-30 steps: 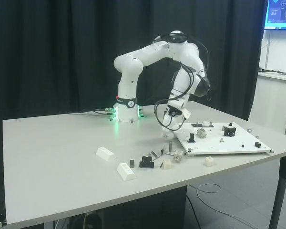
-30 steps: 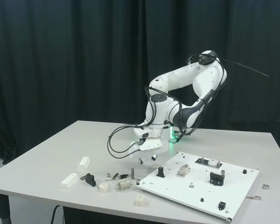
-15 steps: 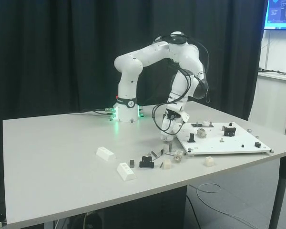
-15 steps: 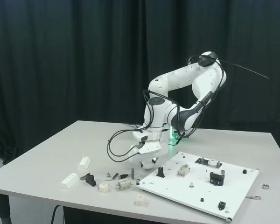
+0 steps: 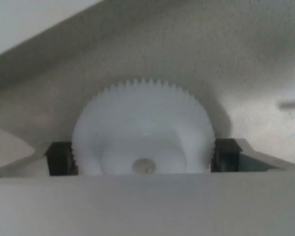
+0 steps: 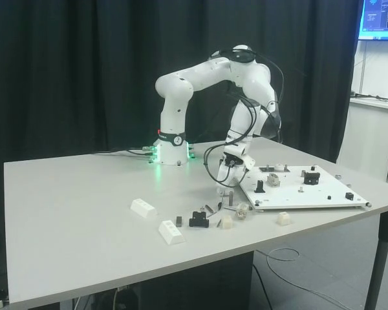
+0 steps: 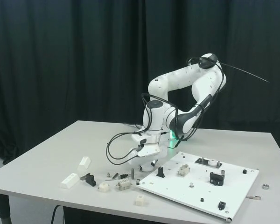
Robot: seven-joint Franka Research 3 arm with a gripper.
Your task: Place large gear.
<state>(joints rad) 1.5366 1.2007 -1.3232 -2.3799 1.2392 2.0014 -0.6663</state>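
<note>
While the arm [image 6: 207, 71] bends down from its green-lit base [image 6: 170, 154], the hand [image 5: 143, 160] is clamped on the gear [image 5: 143, 129], a white toothed wheel with a raised hub, held between the two black fingers [image 5: 59, 158], one on each side of its rim. In the wrist view the gear sits just over the grey tabletop [image 5: 246, 69], whether touching it or not cannot be told. In the second room view the hand [image 7: 148, 164] is low over the tabletop [image 7: 56, 154], just left of the white board's [image 7: 233, 191] near-left corner. A black post [image 7: 160, 171] stands on that corner of the board. Small loose parts lie in front of the hand, among them a black bracket [image 6: 198, 219] and two white blocks [image 6: 143, 207] farther left.
</note>
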